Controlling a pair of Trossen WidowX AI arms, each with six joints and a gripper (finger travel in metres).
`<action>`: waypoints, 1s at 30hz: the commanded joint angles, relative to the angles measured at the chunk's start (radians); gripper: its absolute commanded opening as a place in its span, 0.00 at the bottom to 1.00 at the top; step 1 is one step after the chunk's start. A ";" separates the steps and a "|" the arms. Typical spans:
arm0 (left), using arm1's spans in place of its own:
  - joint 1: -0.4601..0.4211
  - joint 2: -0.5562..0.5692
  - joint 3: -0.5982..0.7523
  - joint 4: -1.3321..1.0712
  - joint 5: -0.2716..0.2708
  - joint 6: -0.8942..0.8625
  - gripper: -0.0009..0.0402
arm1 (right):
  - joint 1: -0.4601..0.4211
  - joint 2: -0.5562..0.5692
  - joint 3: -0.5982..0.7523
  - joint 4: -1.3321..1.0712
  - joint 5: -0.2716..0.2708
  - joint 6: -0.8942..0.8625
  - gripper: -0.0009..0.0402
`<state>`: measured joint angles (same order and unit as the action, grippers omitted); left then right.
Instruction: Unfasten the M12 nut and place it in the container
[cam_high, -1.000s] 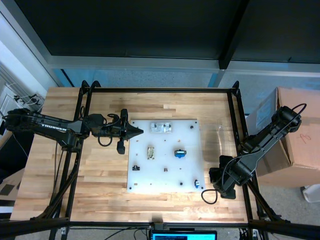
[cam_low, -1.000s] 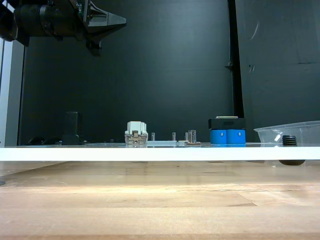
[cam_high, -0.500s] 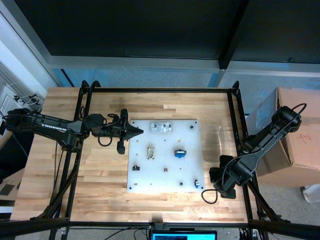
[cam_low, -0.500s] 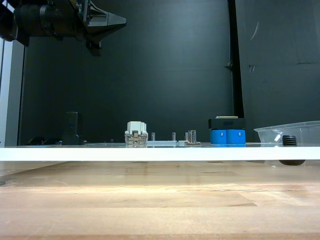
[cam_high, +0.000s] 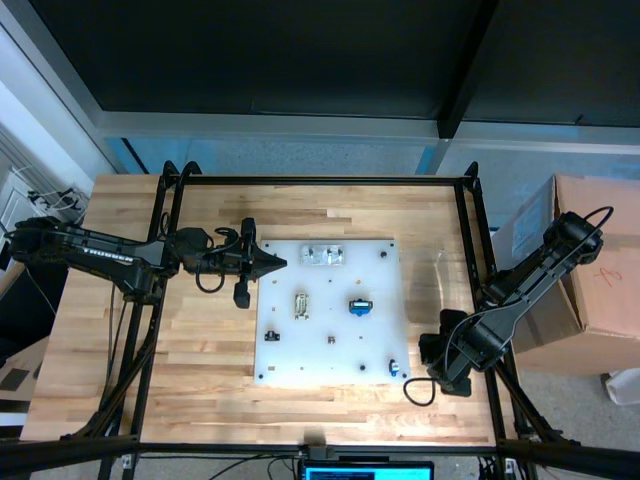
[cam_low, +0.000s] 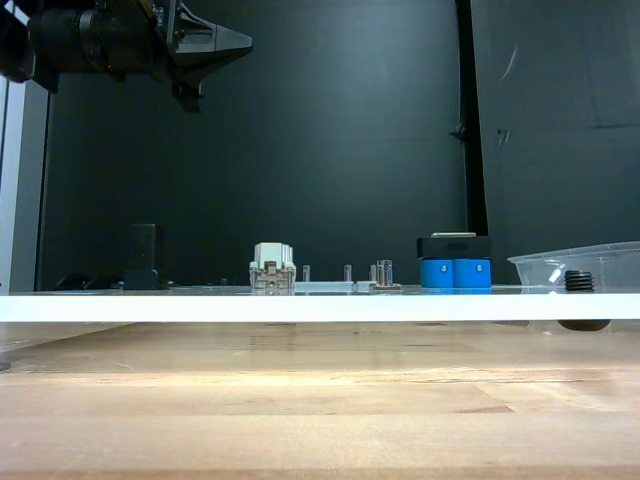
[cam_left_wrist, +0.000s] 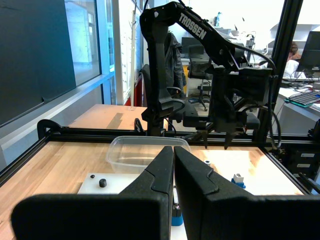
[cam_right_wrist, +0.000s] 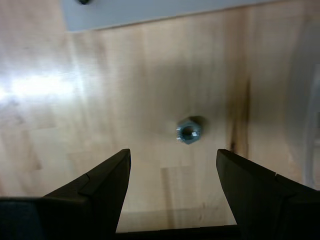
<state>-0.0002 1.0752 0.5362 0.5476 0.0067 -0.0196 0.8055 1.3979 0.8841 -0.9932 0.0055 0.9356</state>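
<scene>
Logging no movement; hovering right gripper (cam_right_wrist: 172, 155) spread over nut (cam_right_wrist: 189, 131) loose on table (cam_right_wrist: 150, 75), board's (cam_high: 300, 350) 4 o'clock, left gripper (cam_left_wrist: 173, 150) pinched together at 10, awaiting regrasp.

Tabletop (cam_high: 330, 205): pale wooden planks are catching a bright glare.
Backdrop (cam_low: 340, 130): a black panel is standing behind.
Cardboard box (cam_high: 592, 275): sitting beside the right edge.
Windows (cam_left_wrist: 82, 42): letting daylight in.
Floor (cam_high: 300, 155): showing grey beyond.

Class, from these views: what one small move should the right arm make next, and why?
Probably lower the open right gripper straight down around the nut, which lies free on the wooden table, off its bare stud and outside the container. The left gripper hovers shut at the board's left edge.
</scene>
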 joint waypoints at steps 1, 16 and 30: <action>0.000 0.000 0.000 0.000 0.000 0.000 0.02 | 0.002 0.000 -0.032 0.013 0.025 0.018 0.61; 0.000 0.000 0.000 0.000 0.000 0.000 0.02 | 0.005 0.001 -0.169 0.156 0.026 0.029 0.66; 0.000 0.000 0.000 0.000 0.000 0.000 0.02 | 0.008 0.047 -0.215 0.248 0.029 0.014 0.66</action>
<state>-0.0002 1.0748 0.5362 0.5472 0.0071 -0.0200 0.8131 1.4349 0.6697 -0.7532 0.0334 0.9516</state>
